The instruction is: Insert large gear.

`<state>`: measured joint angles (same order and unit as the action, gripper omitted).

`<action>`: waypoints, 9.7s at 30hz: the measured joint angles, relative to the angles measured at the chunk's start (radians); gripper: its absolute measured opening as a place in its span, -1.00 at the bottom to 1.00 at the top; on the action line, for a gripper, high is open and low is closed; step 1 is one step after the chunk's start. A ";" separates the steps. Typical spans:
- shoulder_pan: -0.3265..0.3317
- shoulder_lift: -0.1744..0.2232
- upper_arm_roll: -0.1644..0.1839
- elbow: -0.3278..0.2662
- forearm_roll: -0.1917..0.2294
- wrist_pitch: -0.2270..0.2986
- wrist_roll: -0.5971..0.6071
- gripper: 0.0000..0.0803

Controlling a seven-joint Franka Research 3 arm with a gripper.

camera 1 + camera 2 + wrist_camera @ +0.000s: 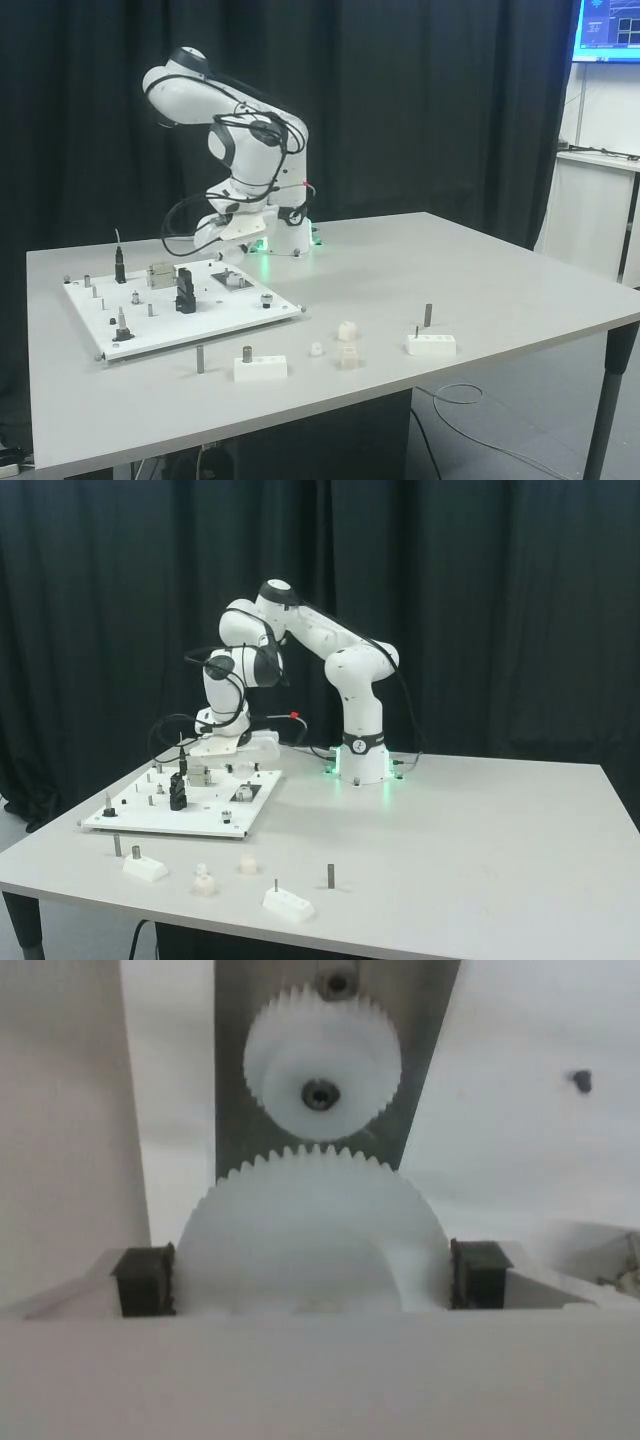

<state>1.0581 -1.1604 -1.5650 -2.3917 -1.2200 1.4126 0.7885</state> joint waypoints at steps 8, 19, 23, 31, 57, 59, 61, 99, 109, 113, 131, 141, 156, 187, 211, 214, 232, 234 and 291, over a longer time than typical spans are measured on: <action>-0.062 -0.003 0.001 -0.043 -0.010 0.033 -0.017 0.48; -0.122 -0.006 0.001 -0.078 -0.012 0.078 -0.050 0.48; -0.142 -0.007 0.001 -0.087 -0.015 0.091 -0.066 0.48; -0.180 -0.018 0.001 -0.099 -0.024 0.107 -0.098 0.48; -0.295 -0.044 -0.017 -0.146 -0.041 0.214 -0.212 0.48; -0.299 -0.044 -0.020 -0.147 -0.043 0.221 -0.221 0.48; -0.303 -0.045 -0.024 -0.148 -0.045 0.231 -0.229 0.48; -0.370 -0.058 -0.054 -0.173 -0.066 0.339 -0.248 0.48; -0.374 -0.064 -0.054 -0.180 -0.063 0.339 -0.248 0.48; -0.374 -0.064 -0.054 -0.180 -0.063 0.339 -0.248 0.48; -0.375 -0.064 -0.058 -0.179 -0.064 0.344 -0.265 0.48; -0.375 -0.064 -0.048 -0.179 -0.061 0.344 -0.263 0.79; -0.386 -0.064 0.021 -0.175 -0.058 0.298 -0.137 0.98; -0.433 -0.064 0.036 -0.162 -0.068 0.290 -0.053 0.99; -0.456 -0.064 -0.015 -0.160 -0.089 0.350 -0.028 0.99; -0.459 -0.064 -0.015 -0.161 -0.089 0.350 -0.028 0.99; -0.463 -0.066 -0.017 -0.166 -0.089 0.359 -0.028 0.99; -0.463 -0.066 -0.017 -0.166 -0.089 0.366 -0.028 0.99; -0.473 -0.066 -0.057 -0.159 -0.111 0.431 -0.026 0.99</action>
<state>0.5848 -1.2264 -1.6219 -2.5502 -1.3313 1.8431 0.7628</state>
